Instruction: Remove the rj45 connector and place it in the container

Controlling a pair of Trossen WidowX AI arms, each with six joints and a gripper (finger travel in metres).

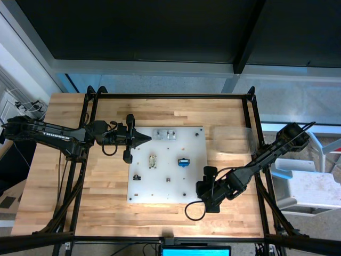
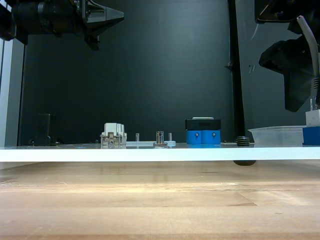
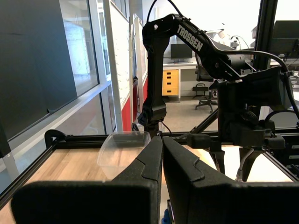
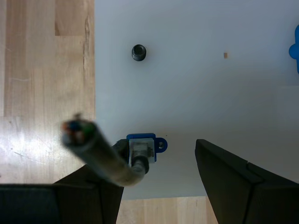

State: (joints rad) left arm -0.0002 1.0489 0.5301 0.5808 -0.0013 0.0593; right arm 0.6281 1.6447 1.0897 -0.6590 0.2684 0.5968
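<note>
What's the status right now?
Left end effector shut, parked high. Right end effector open above rj45 connector on board. Container beside board, nothing blocking.

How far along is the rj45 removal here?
Nothing done yet: the rj45 connector sits plugged in its blue socket on the white board; the container looks empty. In hand: the right gripper hangs open above the connector. To do: grasp, pull, drop in. The left gripper, shut, hangs over the board's left edge.

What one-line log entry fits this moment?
left jaws shut over left side of board; right jaws open above plug; plug in socket
</note>
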